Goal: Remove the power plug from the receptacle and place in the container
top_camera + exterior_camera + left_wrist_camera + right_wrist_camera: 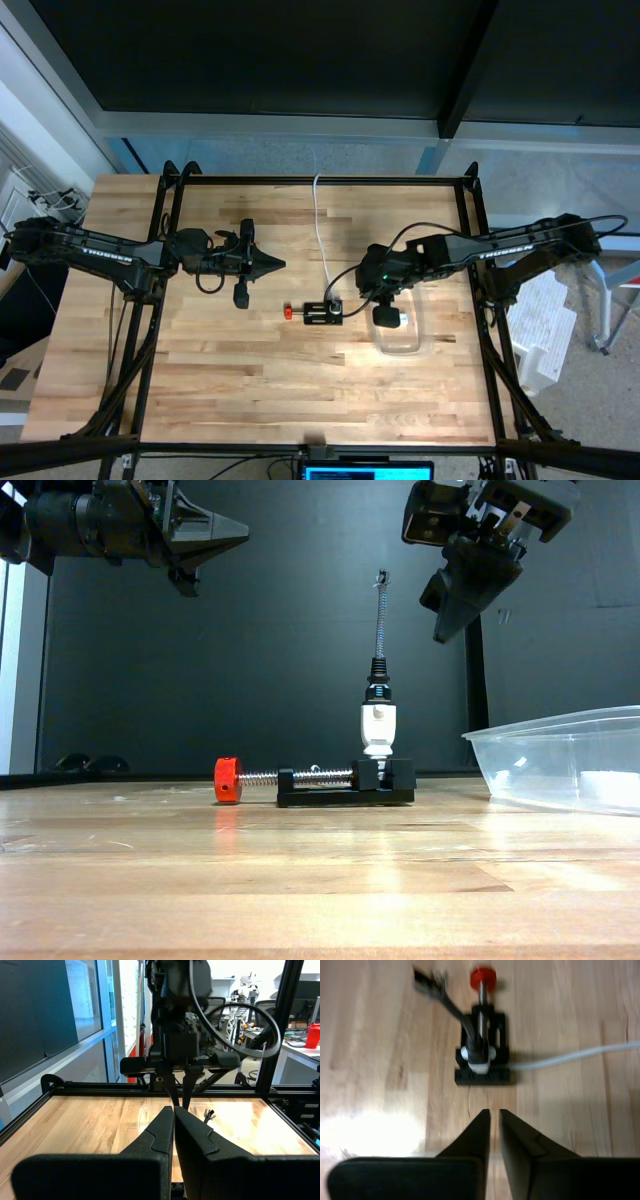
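The power plug (378,683) is a small black piece standing upright in the white receptacle (378,726), its thin tail pointing up. The receptacle sits clamped in the black vise (346,781) with a red knob (227,780). My right gripper (446,630) hangs above and to the right of the plug, apart from it, fingers nearly together with nothing between them. In the right wrist view the plug (475,1040) and vise (482,1062) lie beyond my right gripper (494,1112). The clear container (402,340) lies right of the vise. My left gripper (272,264) is shut, high over the table's left half.
A long white cable (322,225) runs from the receptacle to the table's far edge. A black frame (320,181) rims the wooden table. A small white object (396,318) shows inside the container. Bare wood lies between the vise and the near edge.
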`<action>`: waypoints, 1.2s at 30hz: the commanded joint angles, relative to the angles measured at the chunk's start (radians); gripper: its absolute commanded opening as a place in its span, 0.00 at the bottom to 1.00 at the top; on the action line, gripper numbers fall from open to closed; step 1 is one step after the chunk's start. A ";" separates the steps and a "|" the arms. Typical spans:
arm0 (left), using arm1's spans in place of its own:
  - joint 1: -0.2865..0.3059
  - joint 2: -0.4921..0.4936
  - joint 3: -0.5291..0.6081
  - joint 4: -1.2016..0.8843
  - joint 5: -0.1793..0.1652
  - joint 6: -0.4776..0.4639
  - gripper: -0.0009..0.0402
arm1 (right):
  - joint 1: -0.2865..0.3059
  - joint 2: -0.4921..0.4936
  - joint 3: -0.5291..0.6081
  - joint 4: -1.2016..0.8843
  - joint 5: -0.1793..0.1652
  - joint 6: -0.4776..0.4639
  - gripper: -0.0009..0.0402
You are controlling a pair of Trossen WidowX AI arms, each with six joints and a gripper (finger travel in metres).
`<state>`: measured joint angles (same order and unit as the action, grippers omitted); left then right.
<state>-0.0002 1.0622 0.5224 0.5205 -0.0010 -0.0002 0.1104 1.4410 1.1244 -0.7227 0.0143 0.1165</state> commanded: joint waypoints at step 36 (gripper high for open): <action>0.000 0.000 0.000 0.000 0.000 0.000 0.02 | 0.052 0.367 0.309 -0.092 0.099 0.077 0.60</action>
<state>-0.0002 1.0618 0.5228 0.5213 -0.0010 -0.0002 0.1619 1.7985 1.4357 -0.8219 0.1127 0.1925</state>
